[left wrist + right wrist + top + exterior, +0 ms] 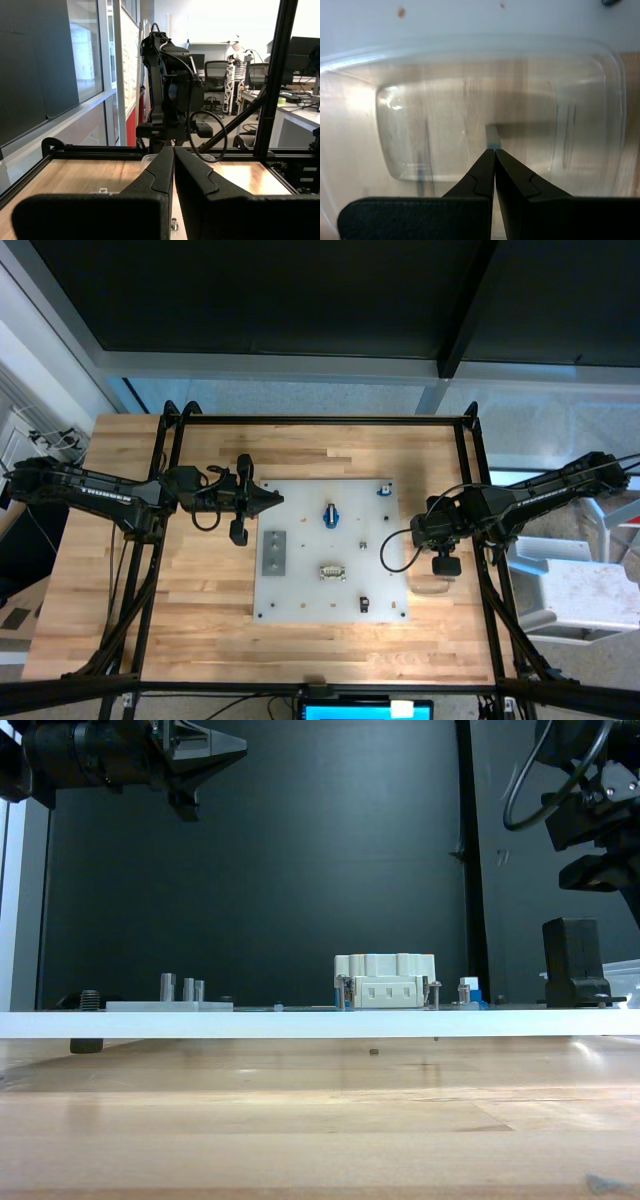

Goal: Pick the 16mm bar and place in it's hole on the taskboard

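This looks like the pick stage. The right gripper [495,150], jaws pressed together on nothing, hangs low over a clear plastic tray [600,75] at the 3 o'clock edge of the white square taskboard [300,590]. A small grey piece just past its tips may be the 16mm bar [492,136], lying free, though I cannot tell. The next move calls for opening and descending around it. Farther off, the left gripper [272,500], likewise closed and empty, is raised at 10 o'clock.

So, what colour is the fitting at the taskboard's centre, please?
The fitting is blue; the high view shows it best.
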Tool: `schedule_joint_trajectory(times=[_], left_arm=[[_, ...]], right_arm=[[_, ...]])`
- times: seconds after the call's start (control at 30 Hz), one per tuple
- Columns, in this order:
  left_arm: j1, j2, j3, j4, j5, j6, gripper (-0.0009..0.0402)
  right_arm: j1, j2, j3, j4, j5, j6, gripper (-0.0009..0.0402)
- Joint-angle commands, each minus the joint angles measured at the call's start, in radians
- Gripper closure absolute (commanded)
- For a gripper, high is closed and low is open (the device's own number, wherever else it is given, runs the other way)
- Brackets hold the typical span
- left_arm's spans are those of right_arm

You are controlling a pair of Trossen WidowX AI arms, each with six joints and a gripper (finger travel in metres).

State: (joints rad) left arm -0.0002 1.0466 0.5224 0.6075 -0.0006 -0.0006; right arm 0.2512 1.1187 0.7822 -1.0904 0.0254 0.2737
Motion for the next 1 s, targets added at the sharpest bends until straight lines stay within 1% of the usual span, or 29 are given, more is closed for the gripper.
schedule_joint_trajectory(times=[0.03,0.13,0.23,0.33,0.4,0.53,0.67,0.77,0.87,0.93,1.0], left_arm=[[0.000,0.001,0.000,0.000,0.000,0.000,0.0393],[0.000,0.000,0.000,0.000,0.000,0.000,0.0393],[0.000,0.000,0.000,0.000,0.000,0.000,0.0393],[0.000,0.000,0.000,0.000,0.000,0.000,0.0393],[0.000,0.000,0.000,0.000,0.000,0.000,0.0393],[0.000,0.000,0.000,0.000,0.000,0.000,0.0393],[0.000,0.000,0.000,0.000,0.000,0.000,0.0393],[0.000,0.000,0.000,0.000,0.000,0.000,0.0393],[0.000,0.000,0.000,0.000,0.000,0.000,0.0393],[0.000,0.000,0.000,0.000,0.000,0.000,0.0393],[0.000,0.000,0.000,0.000,0.000,0.000,0.0393]], right_arm=[[0.002,0.000,0.000,-0.003,0.000,-0.003,0.0393],[0.003,0.000,0.000,-0.003,0.002,-0.003,0.0393],[0.003,-0.002,0.007,-0.013,0.019,-0.003,0.0390],[0.002,-0.002,0.027,-0.042,0.023,-0.043,0.0370],[0.002,-0.002,0.040,-0.058,0.035,-0.072,0.0342],[0.003,-0.002,0.039,-0.060,0.030,-0.103,0.0267],[0.006,-0.002,0.024,-0.038,0.026,-0.096,0.0193],[0.008,0.002,-0.005,-0.021,0.027,-0.088,0.0156],[0.009,0.002,-0.048,0.025,0.026,-0.069,0.0145],[0.009,0.011,-0.052,0.027,0.016,-0.065,0.0149],[0.009,0.020,-0.053,0.028,0.017,-0.052,0.0157]])
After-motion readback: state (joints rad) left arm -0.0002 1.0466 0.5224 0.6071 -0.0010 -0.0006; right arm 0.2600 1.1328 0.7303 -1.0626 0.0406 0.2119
